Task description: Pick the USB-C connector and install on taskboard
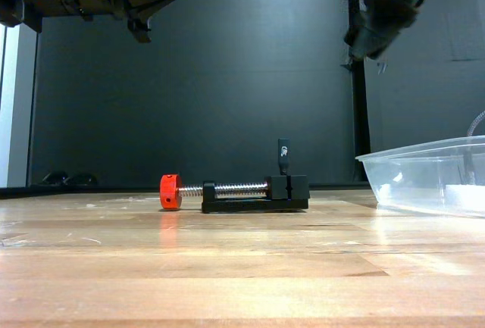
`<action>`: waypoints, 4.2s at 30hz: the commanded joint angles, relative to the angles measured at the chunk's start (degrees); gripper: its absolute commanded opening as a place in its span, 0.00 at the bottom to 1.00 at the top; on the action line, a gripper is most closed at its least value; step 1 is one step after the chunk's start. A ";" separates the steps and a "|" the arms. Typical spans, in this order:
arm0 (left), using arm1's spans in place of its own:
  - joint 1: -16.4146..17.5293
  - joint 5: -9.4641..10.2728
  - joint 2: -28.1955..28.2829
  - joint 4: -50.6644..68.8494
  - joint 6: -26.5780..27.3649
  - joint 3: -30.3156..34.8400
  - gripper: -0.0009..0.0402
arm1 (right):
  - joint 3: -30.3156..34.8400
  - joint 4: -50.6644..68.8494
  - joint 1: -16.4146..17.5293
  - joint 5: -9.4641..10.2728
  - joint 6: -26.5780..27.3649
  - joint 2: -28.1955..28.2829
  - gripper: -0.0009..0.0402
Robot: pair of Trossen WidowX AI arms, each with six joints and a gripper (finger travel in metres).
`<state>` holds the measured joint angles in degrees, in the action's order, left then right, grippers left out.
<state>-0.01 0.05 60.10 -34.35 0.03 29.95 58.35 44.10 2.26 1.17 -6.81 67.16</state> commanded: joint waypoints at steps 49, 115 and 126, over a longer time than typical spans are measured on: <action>0.00 -0.02 0.00 0.00 0.00 0.00 0.02 | 2.75 23.58 17.73 -9.11 -16.72 8.37 0.55; 0.00 -0.02 0.02 1.09 0.00 0.00 0.02 | -10.64 5.84 17.97 -8.66 -14.97 12.87 0.48; 0.00 -0.02 0.02 1.07 0.00 0.00 0.02 | -10.67 6.12 17.97 -8.70 -14.75 12.87 0.36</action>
<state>-0.01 0.03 60.10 -33.26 0.05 29.93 47.66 50.15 20.23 -7.49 -21.56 80.01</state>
